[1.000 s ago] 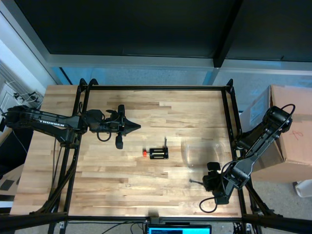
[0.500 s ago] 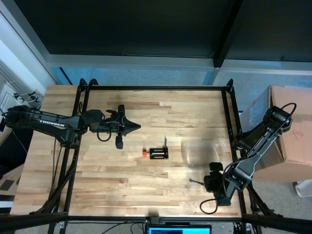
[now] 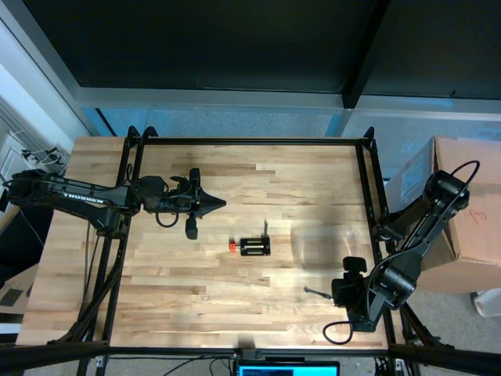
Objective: Remove the USB-C connector from the USB-C receptacle and place in the container
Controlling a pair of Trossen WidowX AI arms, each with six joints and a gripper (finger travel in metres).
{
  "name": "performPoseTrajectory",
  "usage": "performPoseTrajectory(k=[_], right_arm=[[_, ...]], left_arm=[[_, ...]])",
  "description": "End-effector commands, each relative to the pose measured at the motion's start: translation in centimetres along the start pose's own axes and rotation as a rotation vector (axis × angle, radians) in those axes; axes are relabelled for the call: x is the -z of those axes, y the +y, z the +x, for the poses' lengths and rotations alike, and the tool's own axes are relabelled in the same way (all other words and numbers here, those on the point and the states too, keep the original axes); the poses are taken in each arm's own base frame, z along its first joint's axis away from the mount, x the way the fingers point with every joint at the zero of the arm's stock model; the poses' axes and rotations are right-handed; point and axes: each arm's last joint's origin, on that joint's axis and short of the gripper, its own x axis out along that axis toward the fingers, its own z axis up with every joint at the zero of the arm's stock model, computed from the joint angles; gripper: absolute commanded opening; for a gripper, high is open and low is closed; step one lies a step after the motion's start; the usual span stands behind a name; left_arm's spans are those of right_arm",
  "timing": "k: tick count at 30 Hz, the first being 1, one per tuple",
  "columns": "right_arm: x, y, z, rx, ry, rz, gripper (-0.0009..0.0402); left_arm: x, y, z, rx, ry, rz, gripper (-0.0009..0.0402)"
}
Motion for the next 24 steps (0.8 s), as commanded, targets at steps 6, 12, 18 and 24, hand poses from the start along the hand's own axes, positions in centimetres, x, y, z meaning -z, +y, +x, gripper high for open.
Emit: performPoseTrajectory(k=[6, 12, 18, 24], right_arm=[[-1.1, -0.5, 0.9, 0.023, 0.009, 0.031, 0.0189], [-3.1, -1.2, 2.8, 0.059, 0.018, 0.031, 0.0189], [-4.8, -1.0, 4.9, 0.052, -0.011, 0.038, 0.0189], [-5.8, -1.0, 7.2, 0.093, -0.014, 0.034, 0.0187]], left_arm=[[0.0, 0.0, 0.0, 0.0, -0.001, 0.0, 0.0], [0.0, 0.0, 0.0, 0.0, -0.001, 0.0, 0.0], [0.0, 0.0, 0.0, 0.0, -0.001, 0.0, 0.0], [0.0, 0.0, 0.0, 0.0, -0.001, 0.0, 0.0]])
